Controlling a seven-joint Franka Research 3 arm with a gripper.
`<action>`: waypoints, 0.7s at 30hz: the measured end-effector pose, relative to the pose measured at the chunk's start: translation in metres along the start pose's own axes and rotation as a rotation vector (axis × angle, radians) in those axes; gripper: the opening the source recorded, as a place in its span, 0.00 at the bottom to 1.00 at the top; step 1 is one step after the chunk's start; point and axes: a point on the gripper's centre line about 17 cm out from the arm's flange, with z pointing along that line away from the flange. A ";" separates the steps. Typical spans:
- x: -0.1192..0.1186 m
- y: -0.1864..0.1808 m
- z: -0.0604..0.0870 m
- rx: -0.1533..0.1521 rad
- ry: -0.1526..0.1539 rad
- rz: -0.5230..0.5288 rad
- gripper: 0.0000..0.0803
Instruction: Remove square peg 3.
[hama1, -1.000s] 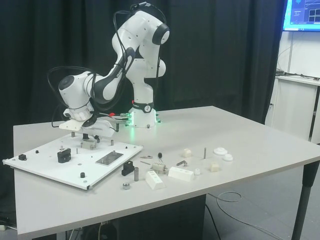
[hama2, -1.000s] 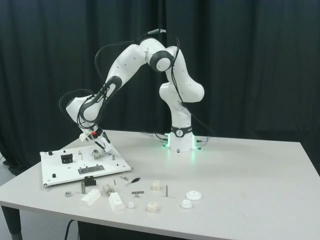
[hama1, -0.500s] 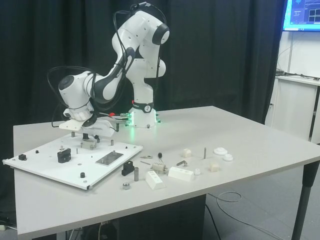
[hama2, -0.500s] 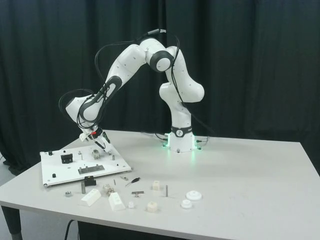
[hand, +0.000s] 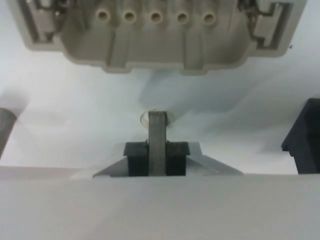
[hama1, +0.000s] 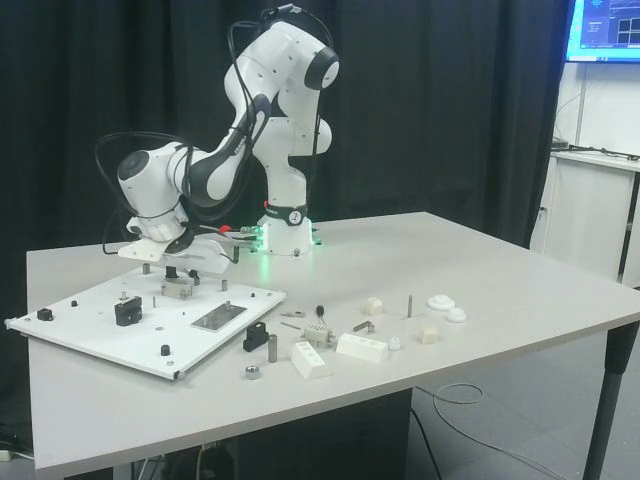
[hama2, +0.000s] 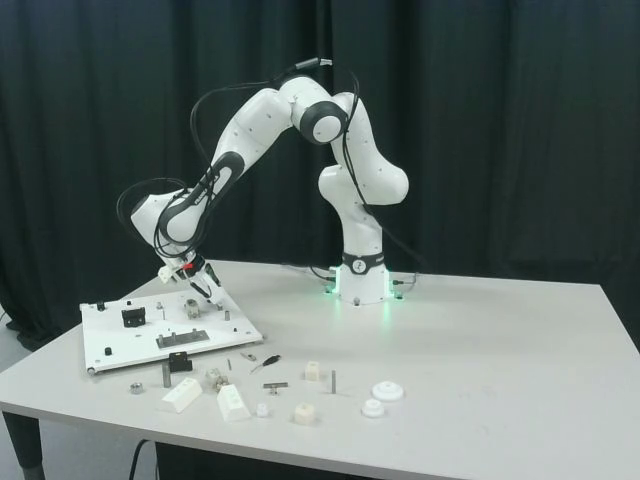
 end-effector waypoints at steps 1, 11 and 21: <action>0.000 0.000 0.000 -0.001 -0.001 -0.001 0.09; 0.000 0.001 -0.001 -0.010 -0.004 -0.007 0.09; -0.001 0.002 -0.001 -0.013 -0.005 -0.008 0.09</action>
